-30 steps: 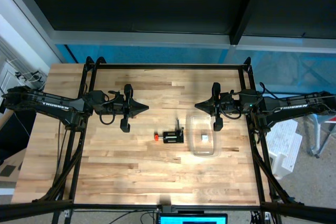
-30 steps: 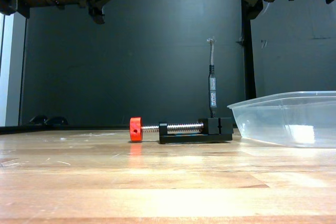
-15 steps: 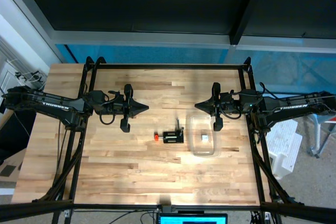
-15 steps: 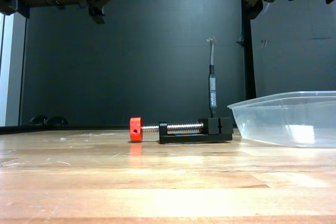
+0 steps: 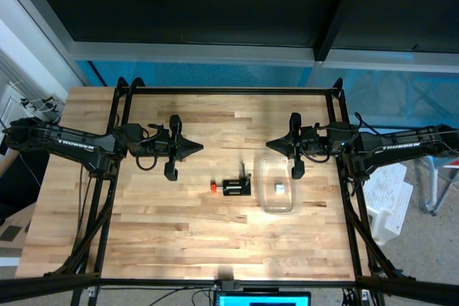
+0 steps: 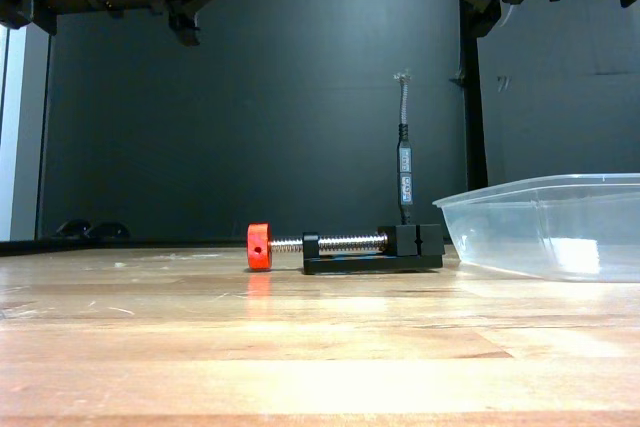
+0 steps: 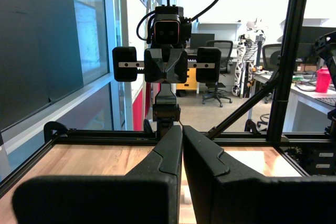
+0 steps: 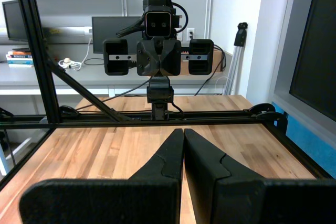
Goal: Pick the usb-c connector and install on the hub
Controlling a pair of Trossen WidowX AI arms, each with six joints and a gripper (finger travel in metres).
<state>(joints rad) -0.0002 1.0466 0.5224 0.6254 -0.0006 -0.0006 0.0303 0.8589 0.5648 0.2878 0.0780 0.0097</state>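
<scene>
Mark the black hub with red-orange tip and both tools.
Small black blocky hub, red-orange tip (image 5: 232,187): high view, black body.
Left tool (image 5: 200,147): high view, shut tip, raised left of hub.
Right tool (image 5: 267,146): high view, shut tip, raised right of hub.

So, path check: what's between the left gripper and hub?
Only bare table, in the high view; left gripper and right gripper hover shut, flanking the hub.

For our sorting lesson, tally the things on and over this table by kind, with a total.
end effectors: 2 (left end effector above the table's left, right end effector above its right, both shut)
hub: 1
clear tray: 1
small white piece in the tray: 1
Total: 5
</scene>
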